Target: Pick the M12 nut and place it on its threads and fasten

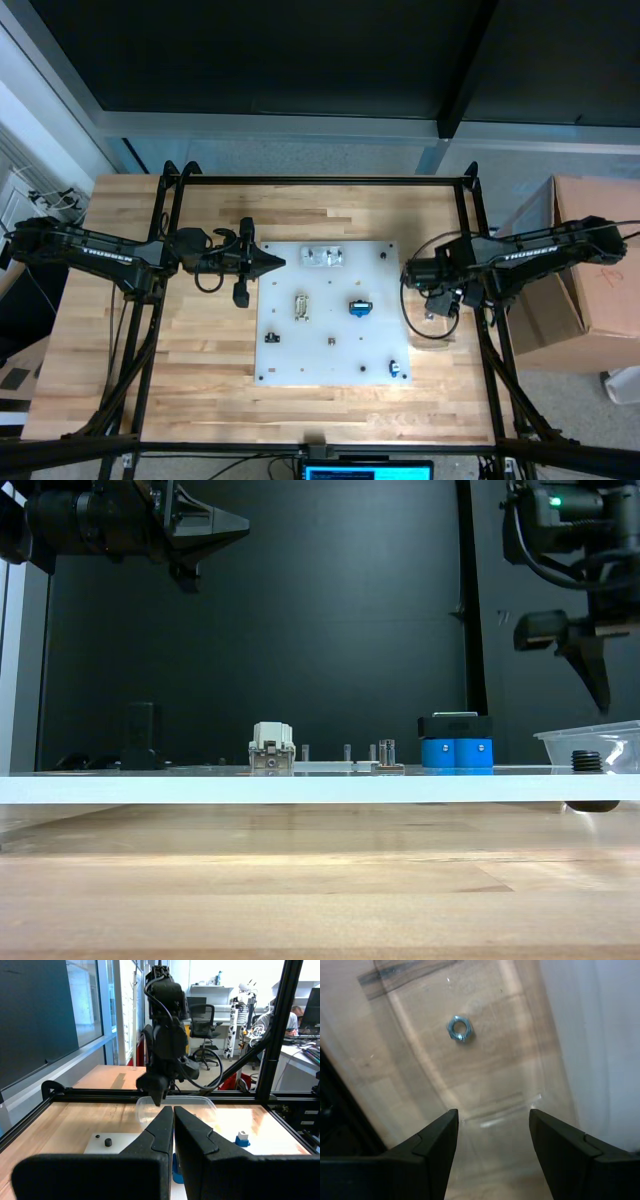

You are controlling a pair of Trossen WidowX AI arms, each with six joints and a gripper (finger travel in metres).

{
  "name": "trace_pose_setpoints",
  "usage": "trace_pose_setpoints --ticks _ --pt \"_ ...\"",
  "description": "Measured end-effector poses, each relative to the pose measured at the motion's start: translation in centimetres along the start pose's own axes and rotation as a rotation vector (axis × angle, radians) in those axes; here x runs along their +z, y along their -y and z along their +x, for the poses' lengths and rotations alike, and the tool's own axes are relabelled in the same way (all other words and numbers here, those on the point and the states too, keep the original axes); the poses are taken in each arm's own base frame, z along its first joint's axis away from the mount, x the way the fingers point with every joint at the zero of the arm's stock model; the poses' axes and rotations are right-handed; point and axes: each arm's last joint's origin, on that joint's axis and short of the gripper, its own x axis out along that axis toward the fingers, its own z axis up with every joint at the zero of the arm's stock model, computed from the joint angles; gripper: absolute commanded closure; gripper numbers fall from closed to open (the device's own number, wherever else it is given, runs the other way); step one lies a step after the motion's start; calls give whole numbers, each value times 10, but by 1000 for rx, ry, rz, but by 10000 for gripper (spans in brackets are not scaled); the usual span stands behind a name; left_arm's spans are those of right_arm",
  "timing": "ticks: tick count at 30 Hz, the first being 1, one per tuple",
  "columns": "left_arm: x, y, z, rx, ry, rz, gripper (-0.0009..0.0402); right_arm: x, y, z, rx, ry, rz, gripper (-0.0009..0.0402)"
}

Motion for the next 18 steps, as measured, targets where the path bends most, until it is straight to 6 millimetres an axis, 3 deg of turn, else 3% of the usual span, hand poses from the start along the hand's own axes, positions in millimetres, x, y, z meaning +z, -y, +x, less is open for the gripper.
trace_pose_setpoints --ticks 18 --pt "0 0 0 0 0 0 393 -1 -15 54 -8 45 -30 186"
